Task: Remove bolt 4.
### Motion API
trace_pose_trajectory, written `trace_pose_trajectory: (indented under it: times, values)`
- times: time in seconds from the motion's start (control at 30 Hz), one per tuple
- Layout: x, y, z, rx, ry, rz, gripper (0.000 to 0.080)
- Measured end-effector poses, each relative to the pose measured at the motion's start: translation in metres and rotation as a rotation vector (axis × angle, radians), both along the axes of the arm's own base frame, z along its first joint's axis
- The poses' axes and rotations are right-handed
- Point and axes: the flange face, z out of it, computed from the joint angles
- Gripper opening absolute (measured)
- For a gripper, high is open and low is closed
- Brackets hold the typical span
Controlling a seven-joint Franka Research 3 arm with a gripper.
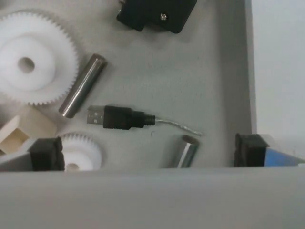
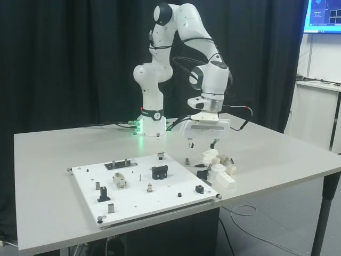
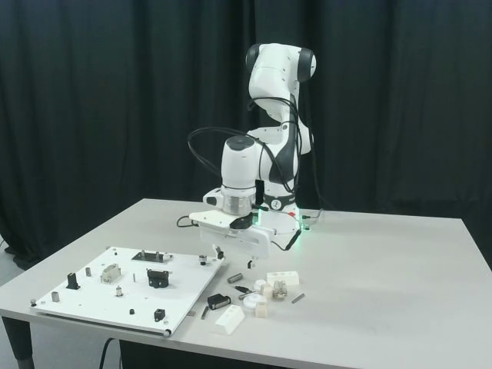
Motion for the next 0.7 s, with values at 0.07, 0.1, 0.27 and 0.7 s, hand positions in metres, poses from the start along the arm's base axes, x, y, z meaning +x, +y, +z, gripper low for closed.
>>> trace_pose_trajectory:
  times: [0.07, 0.1, 0.27, 0.7]
  values:
    - [0.0000, 0.0007, 0.0000, -0.003, -0.001, -0.004, 0.0792]
    - [0.0000, 0.0010, 0.0000, -0.004, -0.001, -0.004, 0.0792]
    - [0.0000, 0.0023, 0.0002, -0.010, -0.001, -0.004, 0.0798]
    - [0.0001, 0.0040, 0.0003, -0.017, -0.002, -0.010, 0.0800]
